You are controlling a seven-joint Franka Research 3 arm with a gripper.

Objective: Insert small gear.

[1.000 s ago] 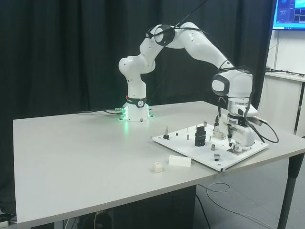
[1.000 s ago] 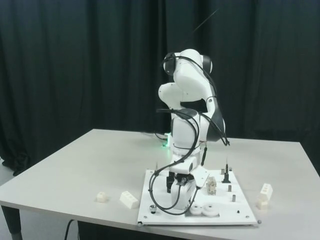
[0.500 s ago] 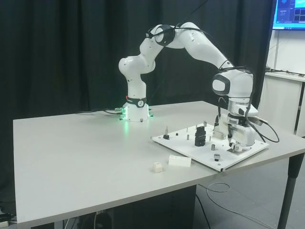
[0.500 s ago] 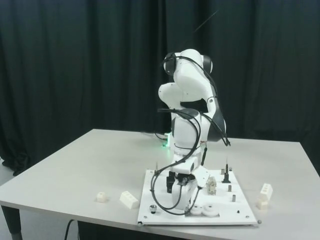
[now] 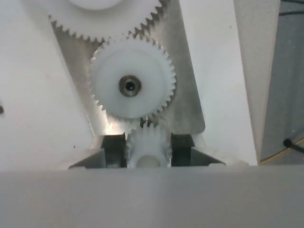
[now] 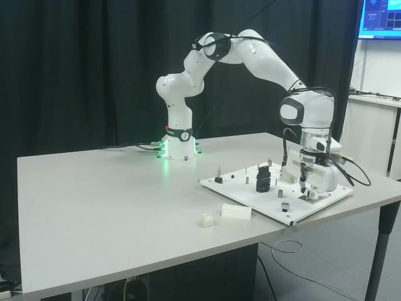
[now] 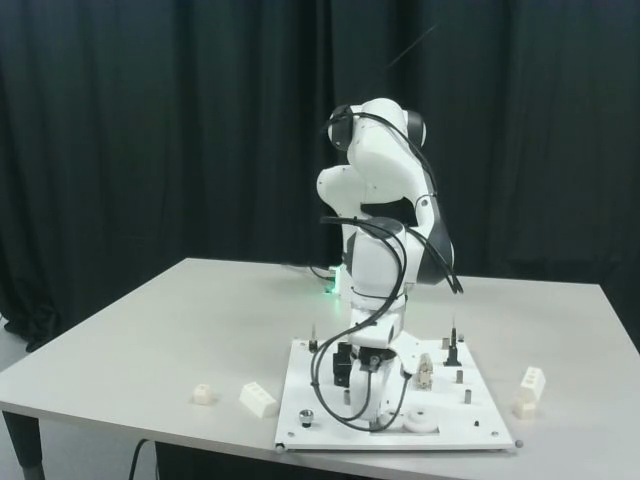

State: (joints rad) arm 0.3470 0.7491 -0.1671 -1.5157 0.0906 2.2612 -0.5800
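In the wrist view the small white gear (image 5: 148, 147) sits between my gripper's (image 5: 148, 152) two black fingers (image 5: 114, 151), which press its sides. Its teeth mesh with a medium white gear (image 5: 132, 78) on a metal shaft. A larger gear (image 5: 104, 14) meshes beyond that. All lie on a grey metal plate in the white board (image 5: 33, 118). In the room views my gripper (image 6: 307, 193) points straight down at the near right end of the board (image 6: 241, 188). From the other side, the gripper (image 7: 383, 418) hides the small gear; one white gear (image 7: 421, 421) shows beside it.
The board (image 7: 300, 385) also carries black fixtures (image 6: 262, 179) and several thin pegs (image 6: 218, 170). Loose white blocks (image 6: 236, 212) (image 6: 206, 219) lie on the grey table (image 6: 94, 194) in front of the board. Another white block (image 7: 527, 382) lies beyond it. A white cabinet (image 6: 376, 125) stands right.
The hand has risen a little above the board and its wrist stands more upright. The small gear that lay beside the medium one in the second room view is now hidden behind the gripper.
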